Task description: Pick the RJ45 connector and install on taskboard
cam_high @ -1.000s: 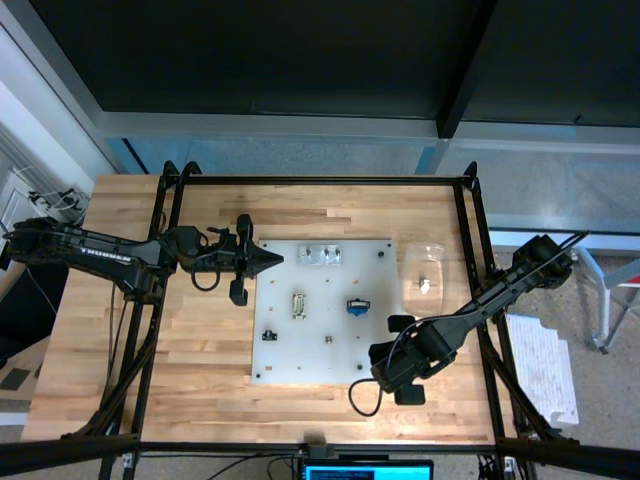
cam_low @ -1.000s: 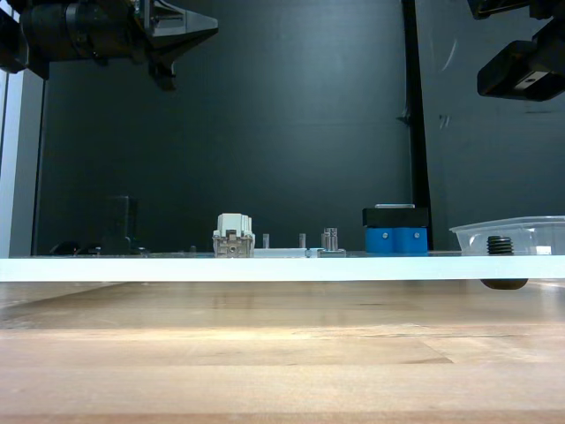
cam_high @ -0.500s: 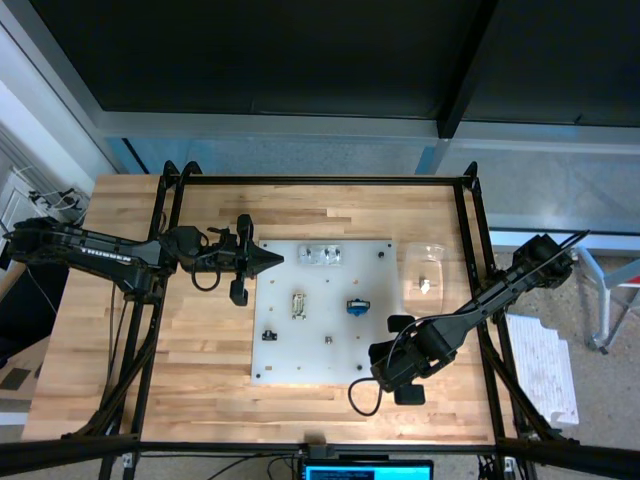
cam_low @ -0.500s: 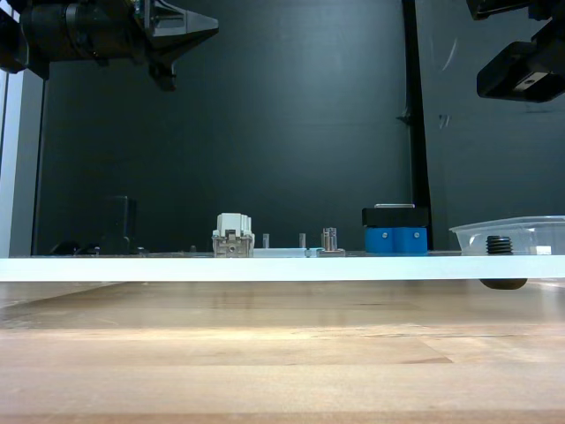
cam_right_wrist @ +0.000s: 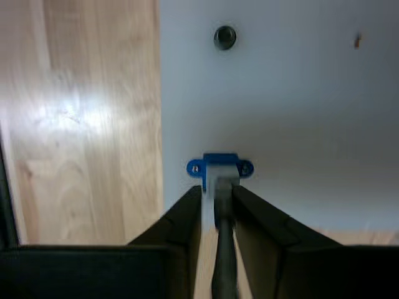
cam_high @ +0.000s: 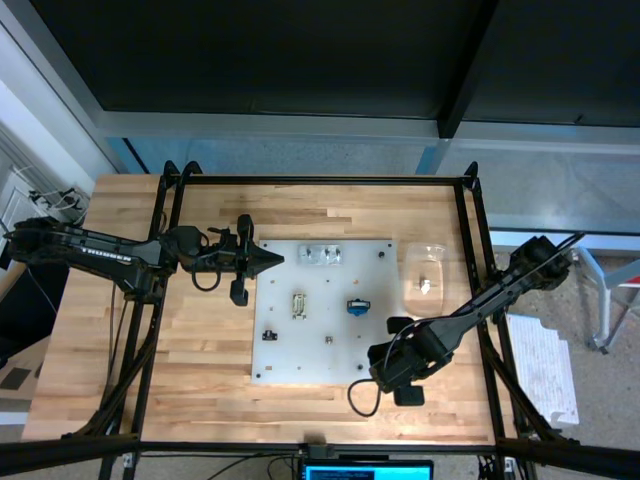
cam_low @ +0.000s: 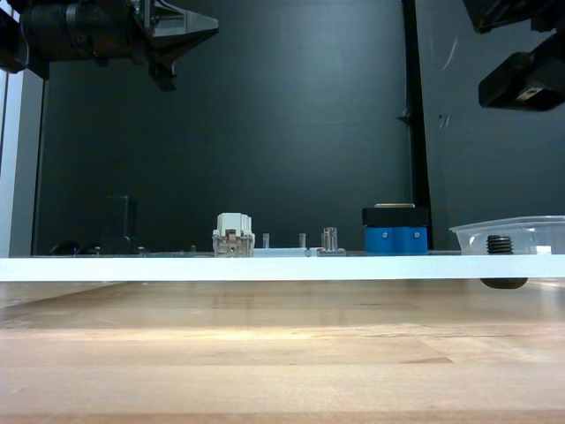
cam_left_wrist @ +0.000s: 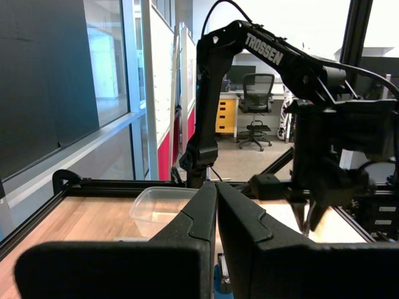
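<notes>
The right end effector (cam_right_wrist: 218, 192) is pinched on the RJ45 connector (cam_right_wrist: 219, 180), a pale plug held between its two dark fingers (cam_right_wrist: 187, 215). A dark cable (cam_right_wrist: 221, 268) runs back from the plug through the gap between them. The front of the plug sits at a small blue fitting (cam_right_wrist: 206, 166) on the taskboard (cam_right_wrist: 299, 93); whether it is seated cannot be told. The fitting stands close to the board's edge, with bare wooden tabletop (cam_right_wrist: 81, 124) just beside it. A small dark hole (cam_right_wrist: 224, 37) lies farther in on the white panel.

In the high view this end effector hangs over the board's near right corner, and the cable loops out onto the wood just beside that corner. The right arm (cam_high: 500, 295) slants down to it from the right edge of the tabletop, passing near a clear tray (cam_high: 425, 250) that lies just off the board's right side. A beige connector (cam_high: 298, 305) and blue sockets (cam_high: 357, 307) stand toward the board's middle, well apart from the held plug.

The left end effector (cam_high: 275, 259) has its fingers pressed together and holds nothing. It is raised well above the surface and points inward over the board's far left edge. The left arm (cam_high: 90, 252) reaches out almost level from the left side.
</notes>
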Controlling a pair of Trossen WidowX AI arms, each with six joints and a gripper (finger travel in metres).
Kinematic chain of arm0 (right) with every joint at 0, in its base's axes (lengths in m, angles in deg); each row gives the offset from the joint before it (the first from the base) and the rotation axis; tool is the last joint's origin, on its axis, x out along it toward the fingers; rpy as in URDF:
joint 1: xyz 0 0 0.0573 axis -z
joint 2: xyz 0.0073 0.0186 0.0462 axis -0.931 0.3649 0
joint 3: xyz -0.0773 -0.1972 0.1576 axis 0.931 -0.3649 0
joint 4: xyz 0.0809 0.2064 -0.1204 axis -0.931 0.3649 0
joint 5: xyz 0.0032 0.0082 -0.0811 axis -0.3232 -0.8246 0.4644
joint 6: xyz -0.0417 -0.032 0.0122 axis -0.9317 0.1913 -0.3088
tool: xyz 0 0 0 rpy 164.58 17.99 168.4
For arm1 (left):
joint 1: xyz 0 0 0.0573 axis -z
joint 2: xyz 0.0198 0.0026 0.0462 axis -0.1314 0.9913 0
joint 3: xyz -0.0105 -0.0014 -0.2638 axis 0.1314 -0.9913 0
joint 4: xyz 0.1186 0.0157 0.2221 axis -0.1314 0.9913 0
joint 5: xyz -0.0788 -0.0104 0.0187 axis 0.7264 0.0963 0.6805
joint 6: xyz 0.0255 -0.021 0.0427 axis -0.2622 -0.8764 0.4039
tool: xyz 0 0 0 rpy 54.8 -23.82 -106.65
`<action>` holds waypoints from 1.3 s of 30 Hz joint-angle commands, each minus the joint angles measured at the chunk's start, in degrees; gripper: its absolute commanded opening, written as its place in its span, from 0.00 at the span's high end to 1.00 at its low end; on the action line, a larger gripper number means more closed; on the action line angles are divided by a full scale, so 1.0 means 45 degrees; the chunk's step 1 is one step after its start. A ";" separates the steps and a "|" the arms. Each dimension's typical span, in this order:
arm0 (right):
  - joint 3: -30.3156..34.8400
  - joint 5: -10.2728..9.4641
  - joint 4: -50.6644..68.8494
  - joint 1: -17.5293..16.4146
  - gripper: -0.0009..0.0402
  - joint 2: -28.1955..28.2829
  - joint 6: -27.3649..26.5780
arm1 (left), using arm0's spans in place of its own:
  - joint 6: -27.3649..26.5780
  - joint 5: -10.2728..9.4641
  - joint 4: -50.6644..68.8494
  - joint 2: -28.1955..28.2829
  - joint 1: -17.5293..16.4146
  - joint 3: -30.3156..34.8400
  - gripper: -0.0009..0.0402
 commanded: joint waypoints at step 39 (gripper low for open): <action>0.0073 0.0083 0.0495 -0.0015 0.37 -0.2157 0.0136 | 0.0000 0.0005 0.0000 0.0005 -0.0005 0.0000 0.98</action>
